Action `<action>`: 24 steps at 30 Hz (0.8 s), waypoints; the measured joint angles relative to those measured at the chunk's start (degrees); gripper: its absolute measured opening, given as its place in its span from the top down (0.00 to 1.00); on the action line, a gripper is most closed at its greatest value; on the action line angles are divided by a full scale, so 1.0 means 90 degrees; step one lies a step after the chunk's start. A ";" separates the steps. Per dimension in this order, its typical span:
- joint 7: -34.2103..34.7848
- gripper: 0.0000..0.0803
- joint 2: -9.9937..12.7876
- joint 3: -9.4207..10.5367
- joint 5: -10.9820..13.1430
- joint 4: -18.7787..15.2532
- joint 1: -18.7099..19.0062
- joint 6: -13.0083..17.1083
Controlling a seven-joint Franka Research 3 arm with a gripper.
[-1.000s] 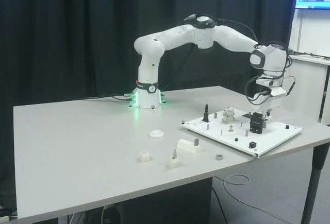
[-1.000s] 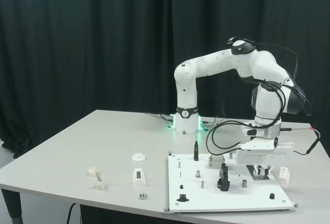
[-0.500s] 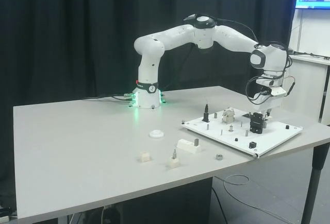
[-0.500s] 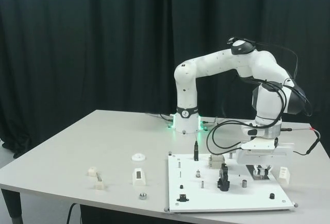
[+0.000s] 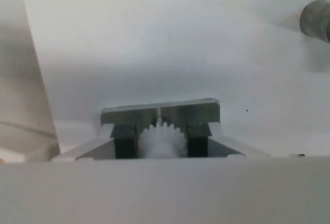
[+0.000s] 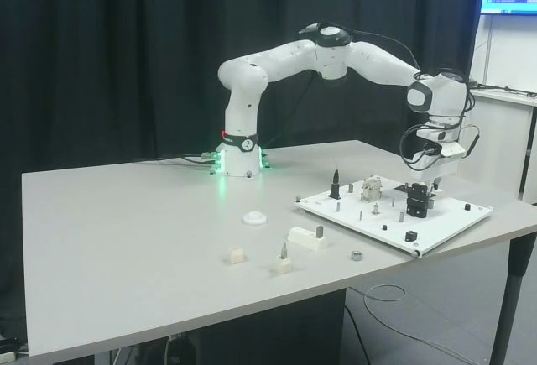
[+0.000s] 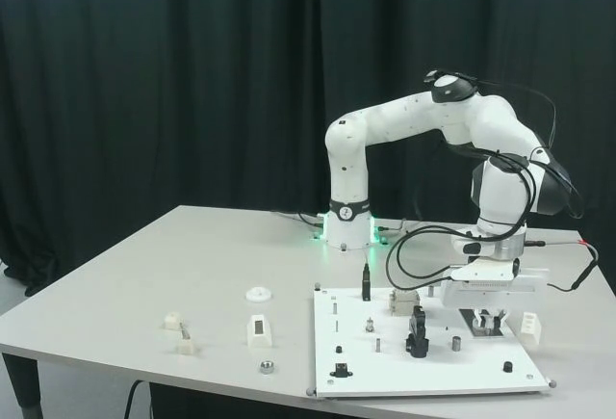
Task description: Insert small gear.
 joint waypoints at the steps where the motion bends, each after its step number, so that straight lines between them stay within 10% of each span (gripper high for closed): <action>1: 0.0000 0.75 0.0000 0.0000 0.0000 0.0000 0.0000 0.0000; 24: -0.0019 0.75 -0.0001 0.0017 -0.0070 0.0004 0.0019 0.0074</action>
